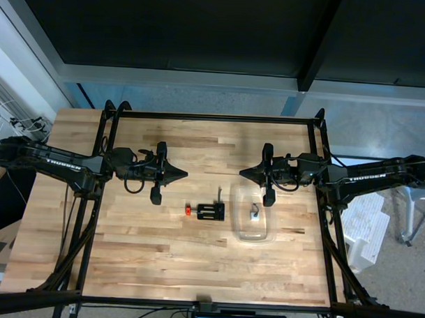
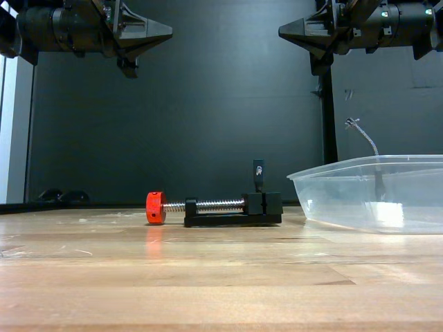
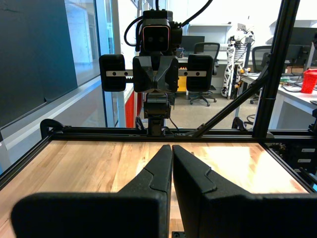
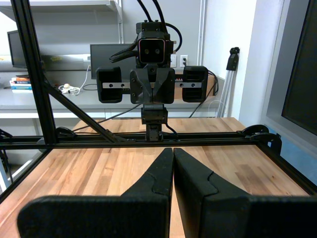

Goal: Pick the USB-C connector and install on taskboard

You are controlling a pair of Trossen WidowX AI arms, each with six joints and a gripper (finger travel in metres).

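Low view: left pincer (image 2: pixel 166 30), right pincer (image 2: pixel 284 30) aloft

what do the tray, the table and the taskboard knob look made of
Tray: clear glossy thin plastic; you see through its walls. Table: pale matte wood, visible grain and planks. Taskboard knob: red-orange, likely plastic; its screw looks bright metal. Left gripper and right gripper hang above the table, jaws shut.

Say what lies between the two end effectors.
Nothing but bare table, per the high view: left end effector and right end effector hover shut, tips facing, above its middle.
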